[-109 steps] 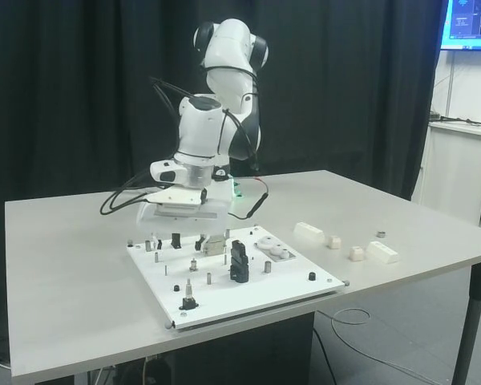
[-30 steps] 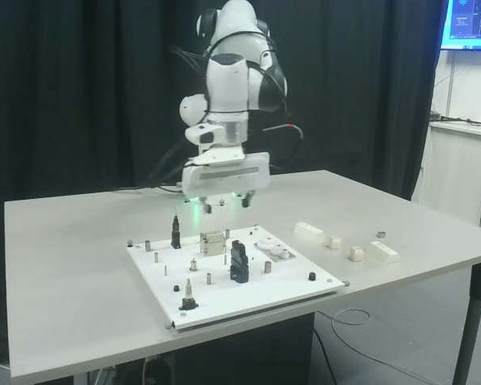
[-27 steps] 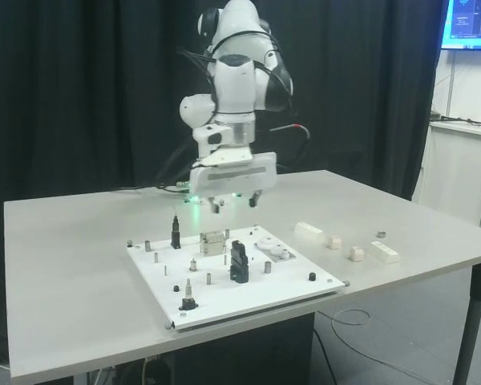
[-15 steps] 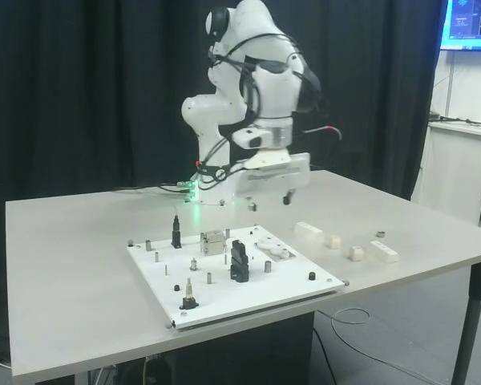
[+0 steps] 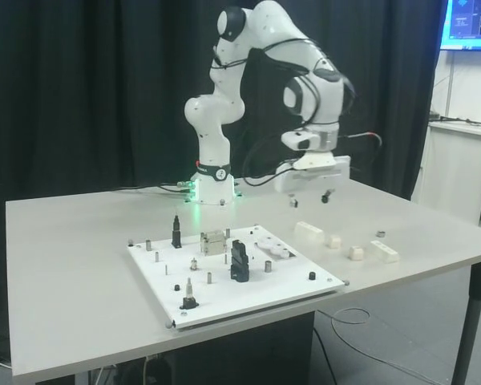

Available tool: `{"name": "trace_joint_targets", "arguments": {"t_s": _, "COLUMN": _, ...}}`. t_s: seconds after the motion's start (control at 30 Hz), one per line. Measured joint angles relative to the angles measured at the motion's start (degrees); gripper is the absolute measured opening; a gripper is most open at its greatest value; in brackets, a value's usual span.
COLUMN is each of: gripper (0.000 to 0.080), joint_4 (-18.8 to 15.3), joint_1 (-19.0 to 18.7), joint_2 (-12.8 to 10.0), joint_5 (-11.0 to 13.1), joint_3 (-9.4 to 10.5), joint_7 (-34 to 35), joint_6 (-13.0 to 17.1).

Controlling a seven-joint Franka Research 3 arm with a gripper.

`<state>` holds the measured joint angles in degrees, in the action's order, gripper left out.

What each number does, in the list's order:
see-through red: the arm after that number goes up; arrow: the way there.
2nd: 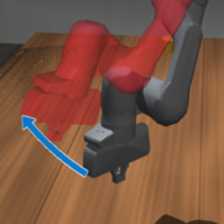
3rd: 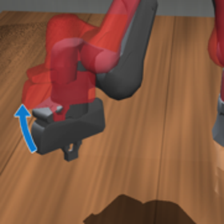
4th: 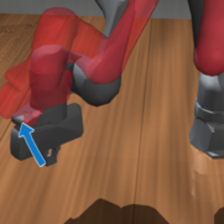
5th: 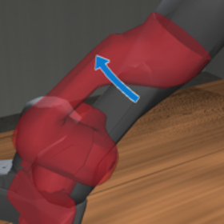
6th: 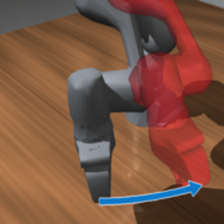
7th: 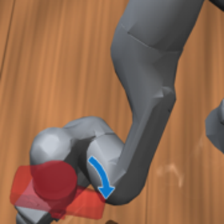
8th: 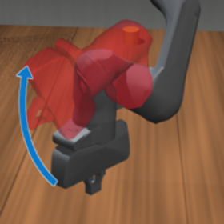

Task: Pick bolt 4.

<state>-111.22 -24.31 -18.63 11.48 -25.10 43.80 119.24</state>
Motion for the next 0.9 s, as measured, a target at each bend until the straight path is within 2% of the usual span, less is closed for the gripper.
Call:
{"name": "trace_joint_targets", "arguments": {"t_s": 0.17, "gripper": 0.08, "joint_4": -1.0, "joint_1": -3.9, "joint_2": 0.3, "joint_5": -0.9, "joint_3": 0.06, "joint_7": 4.4, "joint_6": 0.6}}
{"name": "trace_joint_targets", "arguments": {"t_s": 0.43, "gripper": 0.08, "joint_4": -1.8, "joint_1": -9.4, "joint_2": 0.4, "joint_5": -0.9, "joint_3": 0.78, "joint_7": 11.4, "joint_6": 1.3}}
{"name": "trace_joint_targets", "arguments": {"t_s": 0.67, "gripper": 0.08, "joint_4": -2.6, "joint_1": -13.3, "joint_2": 0.4, "joint_5": -0.9, "joint_3": 2.9, "joint_7": 18.6, "joint_6": 3.8}}
{"name": "trace_joint_targets", "arguments": {"t_s": 0.9, "gripper": 0.08, "joint_4": -3.0, "joint_1": -16.8, "joint_2": -0.2, "joint_5": -0.9, "joint_3": 5.11, "joint_7": 23.2, "joint_6": 7.5}}
